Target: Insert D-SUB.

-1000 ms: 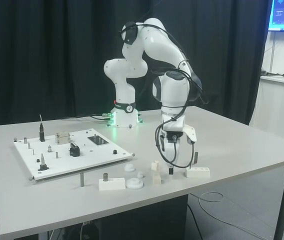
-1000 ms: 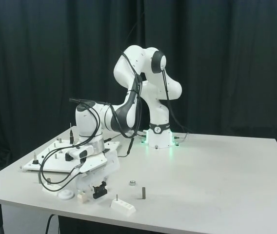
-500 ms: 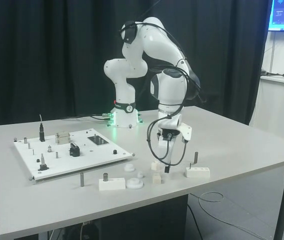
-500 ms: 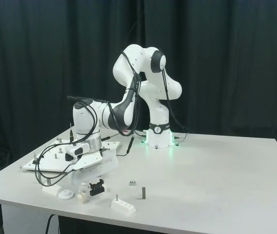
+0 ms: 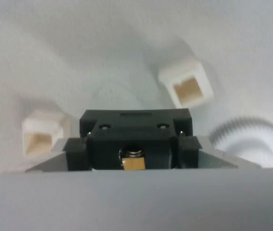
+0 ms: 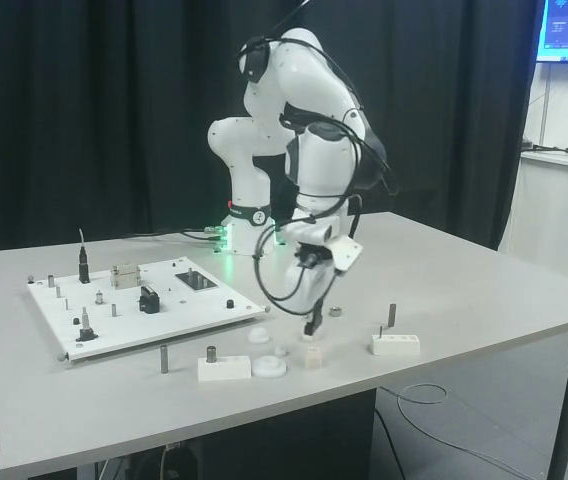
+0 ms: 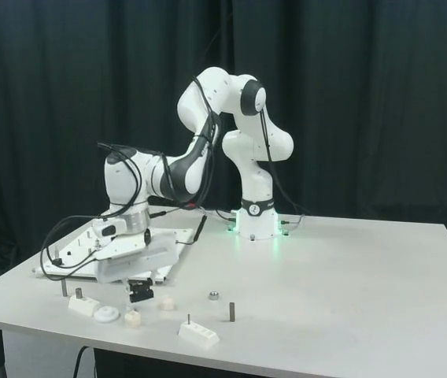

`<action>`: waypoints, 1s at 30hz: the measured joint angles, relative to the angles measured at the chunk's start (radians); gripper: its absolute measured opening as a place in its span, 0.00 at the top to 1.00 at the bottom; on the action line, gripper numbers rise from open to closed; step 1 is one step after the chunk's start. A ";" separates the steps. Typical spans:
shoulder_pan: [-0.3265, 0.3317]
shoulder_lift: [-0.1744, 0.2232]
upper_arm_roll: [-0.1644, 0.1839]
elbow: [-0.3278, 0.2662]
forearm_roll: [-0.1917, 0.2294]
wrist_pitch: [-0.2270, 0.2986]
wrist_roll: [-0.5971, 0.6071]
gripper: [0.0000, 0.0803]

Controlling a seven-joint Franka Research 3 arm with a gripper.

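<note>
A black D-SUB connector (image 5: 135, 126) sits between my gripper's (image 5: 134, 156) two black fingers (image 5: 75, 153), which are shut on it. In the first room view the gripper (image 6: 313, 322) hangs a little above the table with the connector (image 6: 312, 328) at its tip, just right of the white board (image 6: 179, 310). A dark rectangular recess (image 6: 196, 281) lies on that board. The second room view shows the gripper (image 7: 139, 288) over the table in front of the board (image 7: 178, 236). Below the connector lie two small white hollow cubes (image 5: 187, 89) (image 5: 41, 137).
A white gear (image 5: 244, 144) lies beside the cubes. Along the table's front edge lie a white block with a pin (image 6: 394, 345), another white block (image 6: 222, 368), a gear (image 6: 270, 367), a cube (image 6: 313, 358), upright pegs (image 6: 392, 314) (image 6: 164, 357) and a nut (image 6: 335, 311). Several parts stand on the board.
The arm has swung left toward the board and risen slightly, carrying the black connector away from the white block with the pin. The loose parts have not moved.
</note>
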 joint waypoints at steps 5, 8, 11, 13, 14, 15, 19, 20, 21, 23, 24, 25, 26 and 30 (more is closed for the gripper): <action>0.000 -0.016 -0.032 0.000 0.000 -0.046 0.000 0.53; 0.000 -0.026 -0.054 0.000 0.002 -0.074 0.000 0.53; 0.000 -0.036 -0.077 0.000 0.005 -0.100 0.000 0.53; -0.001 -0.042 -0.093 0.000 0.008 -0.115 0.000 0.53; -0.001 -0.044 -0.102 0.000 0.010 -0.122 0.000 0.53; -0.001 -0.047 -0.110 0.000 0.011 -0.128 -0.001 0.53; -0.002 -0.055 -0.146 0.000 0.025 -0.152 -0.013 0.53; -0.003 -0.056 -0.156 0.000 0.030 -0.158 -0.016 0.53; -0.003 -0.058 -0.166 0.000 0.034 -0.164 -0.020 0.53; -0.006 -0.061 -0.183 0.000 0.042 -0.176 -0.026 0.53; -0.007 -0.063 -0.192 0.000 0.047 -0.183 -0.028 0.53; -0.008 -0.064 -0.201 0.000 0.052 -0.190 -0.030 0.53; -0.010 -0.066 -0.209 0.000 0.057 -0.197 -0.033 0.53; -0.017 -0.071 -0.242 0.000 0.076 -0.227 -0.066 0.53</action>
